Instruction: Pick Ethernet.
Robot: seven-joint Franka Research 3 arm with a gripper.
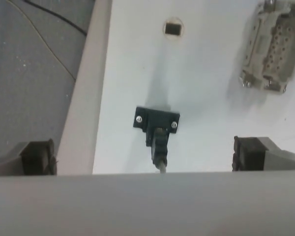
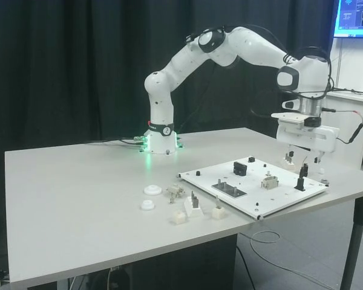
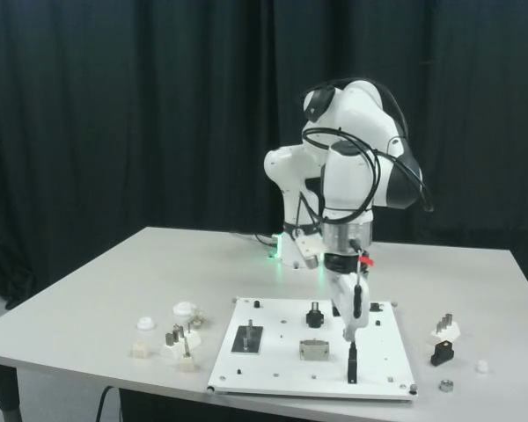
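Observation:
The Ethernet plug [image 1: 159,147] is black and stands upright in a black screwed-down socket [image 1: 156,121] near the front edge of the white board [image 1: 206,93]. In the room views the Ethernet plug [image 2: 301,179] [image 3: 353,362] sits at the board's near corner. My gripper [image 1: 142,155] hangs just above it, open, with one finger on each side and nothing between them. From the side, the gripper [image 2: 303,159] [image 3: 350,331] is a short way over the plug's top and not touching it.
A grey multi-pin connector [image 1: 270,49] [image 3: 313,349] is mounted on the board beside the plug, with a black knob [image 3: 315,315] further in. The board's edge [image 1: 81,108] is close. Small loose parts [image 3: 172,338] [image 3: 442,341] lie on the grey table on both sides.

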